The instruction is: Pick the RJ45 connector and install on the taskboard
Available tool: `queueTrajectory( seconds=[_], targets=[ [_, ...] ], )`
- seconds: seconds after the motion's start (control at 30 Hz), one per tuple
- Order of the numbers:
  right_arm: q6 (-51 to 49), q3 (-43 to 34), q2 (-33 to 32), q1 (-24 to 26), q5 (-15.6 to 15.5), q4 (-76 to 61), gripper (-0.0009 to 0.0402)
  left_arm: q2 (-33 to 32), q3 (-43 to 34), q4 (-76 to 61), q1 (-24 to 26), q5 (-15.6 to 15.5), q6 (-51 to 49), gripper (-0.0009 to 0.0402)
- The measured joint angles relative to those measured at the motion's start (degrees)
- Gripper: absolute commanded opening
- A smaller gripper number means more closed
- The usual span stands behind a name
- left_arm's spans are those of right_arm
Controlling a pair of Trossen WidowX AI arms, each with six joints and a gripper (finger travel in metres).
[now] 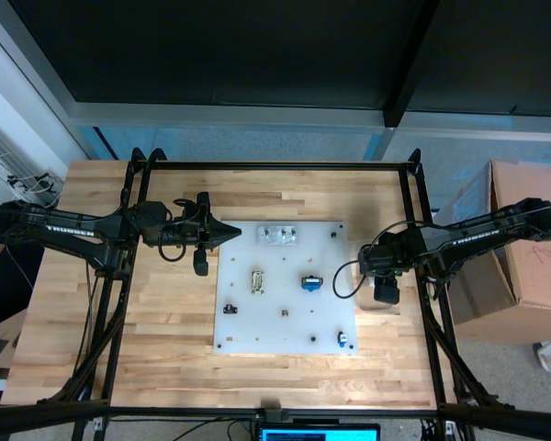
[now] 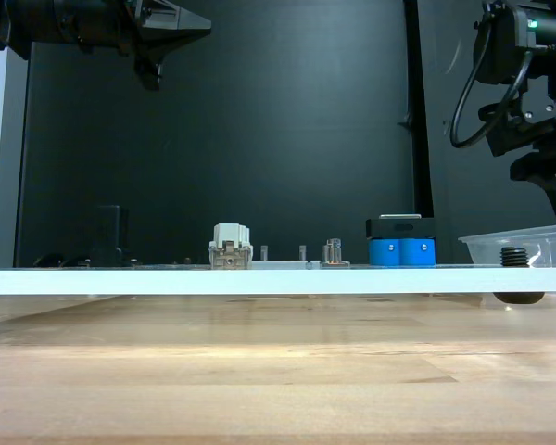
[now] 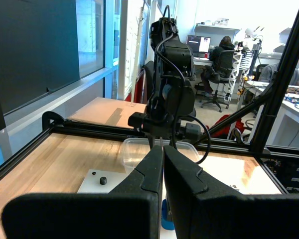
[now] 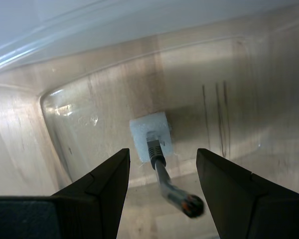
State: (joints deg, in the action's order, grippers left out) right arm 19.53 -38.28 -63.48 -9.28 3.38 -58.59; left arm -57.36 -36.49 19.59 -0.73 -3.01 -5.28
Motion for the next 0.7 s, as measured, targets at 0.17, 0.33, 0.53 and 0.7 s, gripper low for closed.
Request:
queueTrajectory(
  seconds=[0.17, 0.33, 0.53, 0.7],
  targets=[
    [-2.1, 0.5, 0.0, -0.1, -0.1, 1.0, 0.0172, -0.1, 0.0, 0.0, 0.0, 0.0, 0.0, 0.0000],
    [-2.3, 1.3, 0.0, -0.1, -0.2, 1.4, 0.0149, -0.1, 0.0, 0.0, 0.0, 0.0, 0.0, 0.0000],
    [-2.5, 1.8, 0.0, -0.1, -0.5, 1.8, 0.0122, -0.1, 0.0, 0.0, 0.0, 0.0, 0.0, 0.0000],
    [-2.5, 1.8, 0.0, -0.1, -0.5, 1.9, 0.0093, -0.1, 0.0, 0.0, 0.0, 0.0, 0.0, 0.0000]
  ],
)
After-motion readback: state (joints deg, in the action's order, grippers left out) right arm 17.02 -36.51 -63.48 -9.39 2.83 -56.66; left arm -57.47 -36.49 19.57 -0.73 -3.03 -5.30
